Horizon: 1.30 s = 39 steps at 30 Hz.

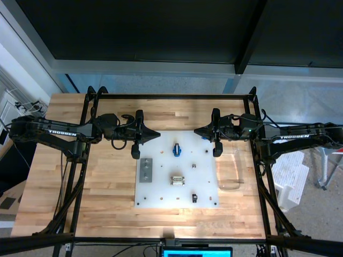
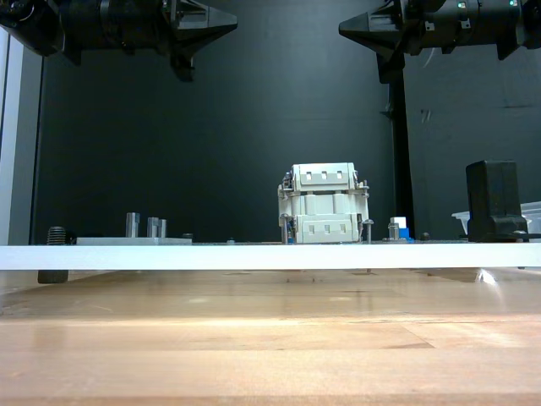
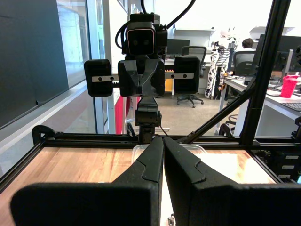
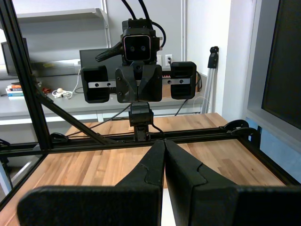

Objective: Pick the HAN10E connector and install on the hub

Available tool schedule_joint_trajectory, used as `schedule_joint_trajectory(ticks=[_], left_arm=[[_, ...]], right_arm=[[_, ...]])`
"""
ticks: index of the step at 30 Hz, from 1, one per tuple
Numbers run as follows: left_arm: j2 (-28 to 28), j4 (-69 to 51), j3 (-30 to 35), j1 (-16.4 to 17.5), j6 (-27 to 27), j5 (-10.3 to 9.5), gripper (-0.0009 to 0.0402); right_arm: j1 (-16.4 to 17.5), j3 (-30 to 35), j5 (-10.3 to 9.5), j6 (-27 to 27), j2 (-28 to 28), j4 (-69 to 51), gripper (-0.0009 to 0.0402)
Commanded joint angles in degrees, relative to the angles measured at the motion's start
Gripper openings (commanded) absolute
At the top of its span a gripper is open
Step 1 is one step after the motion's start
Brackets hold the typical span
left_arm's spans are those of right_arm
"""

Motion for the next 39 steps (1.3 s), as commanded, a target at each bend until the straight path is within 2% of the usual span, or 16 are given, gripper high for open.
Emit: schedule_joint_trajectory(ticks=[1, 39], left_arm=[[0.0, 0.0, 0.0, 0.0, 0.0, 0.02, 0.0], [0.0, 0.0, 0.0, 0.0, 0.0, 0.02, 0.0]], right_arm=[[0.0, 0.0, 0.02, 0.0, 0.0, -0.3, 0.0], [0.0, 0.0, 0.02, 0.0, 0.0, -2.3, 0.0]])
